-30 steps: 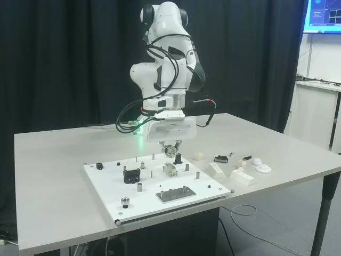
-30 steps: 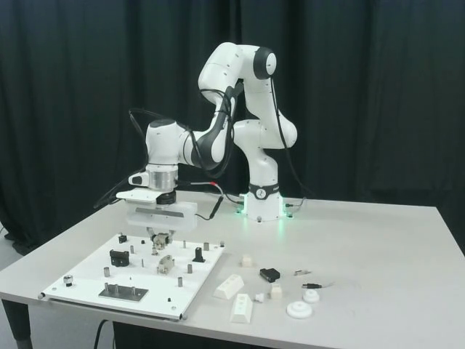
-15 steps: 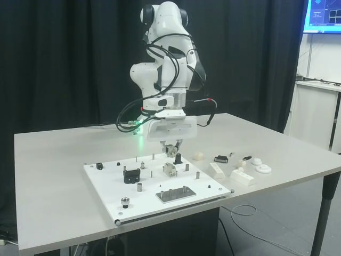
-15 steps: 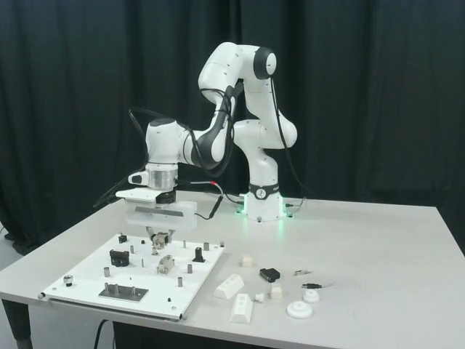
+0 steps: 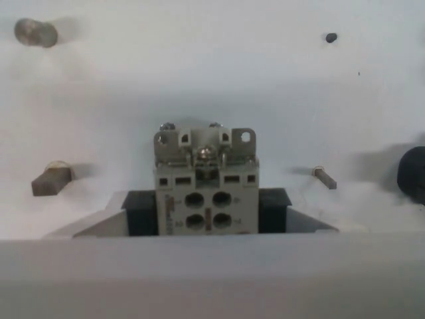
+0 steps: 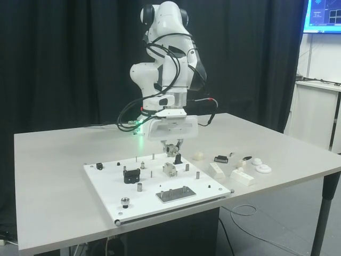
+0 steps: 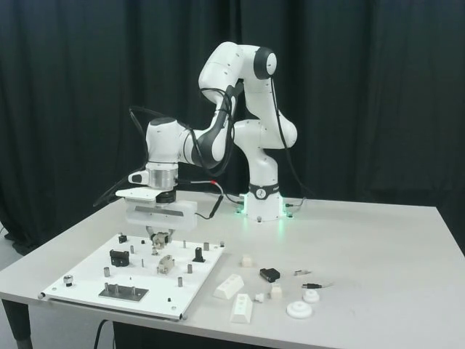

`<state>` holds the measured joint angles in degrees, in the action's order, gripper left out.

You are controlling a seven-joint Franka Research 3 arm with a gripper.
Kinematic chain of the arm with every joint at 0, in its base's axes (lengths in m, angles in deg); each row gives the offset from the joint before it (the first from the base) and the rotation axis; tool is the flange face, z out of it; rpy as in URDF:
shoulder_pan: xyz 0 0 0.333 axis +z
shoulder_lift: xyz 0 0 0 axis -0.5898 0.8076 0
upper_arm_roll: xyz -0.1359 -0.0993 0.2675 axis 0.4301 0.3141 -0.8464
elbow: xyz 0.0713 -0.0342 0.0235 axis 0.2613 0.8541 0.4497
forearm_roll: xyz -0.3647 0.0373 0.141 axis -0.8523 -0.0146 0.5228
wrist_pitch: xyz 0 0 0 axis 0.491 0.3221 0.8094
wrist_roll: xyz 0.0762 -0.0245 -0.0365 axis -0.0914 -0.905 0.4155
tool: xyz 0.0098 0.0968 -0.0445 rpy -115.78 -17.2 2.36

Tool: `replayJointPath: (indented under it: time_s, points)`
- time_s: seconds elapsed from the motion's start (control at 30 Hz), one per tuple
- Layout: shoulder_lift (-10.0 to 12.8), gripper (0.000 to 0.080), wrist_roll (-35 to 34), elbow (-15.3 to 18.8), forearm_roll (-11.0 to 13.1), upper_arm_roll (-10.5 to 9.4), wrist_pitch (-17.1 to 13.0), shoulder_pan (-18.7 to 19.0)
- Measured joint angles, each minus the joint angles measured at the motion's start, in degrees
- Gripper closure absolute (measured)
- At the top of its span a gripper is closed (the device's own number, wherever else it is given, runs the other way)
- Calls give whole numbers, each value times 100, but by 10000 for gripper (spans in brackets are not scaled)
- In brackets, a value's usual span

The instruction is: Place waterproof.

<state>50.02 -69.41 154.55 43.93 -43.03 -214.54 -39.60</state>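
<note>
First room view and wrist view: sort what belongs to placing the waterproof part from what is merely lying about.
Belongs to the job:
- grey metal connector block with four round holes
- gripper, open above it
- white flat board with pegs

Lying about:
- white oblong blocks on the grey table
- white round discs
- small black plug
- grey metal plate on the board

No legible text, numbers or brand marks. The connector block (image 5: 206, 199) carries small face markings, too small to read. Wall screen (image 6: 323, 16): content unreadable.
</note>
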Motion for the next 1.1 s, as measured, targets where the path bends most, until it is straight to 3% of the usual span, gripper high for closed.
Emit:
replayJointPath:
  time_s: [0.6,1.1]
  points:
    - [3,491,-1,-4,14,-12,29,118]
    - [4,491,-368,73,132,-214,75,510]
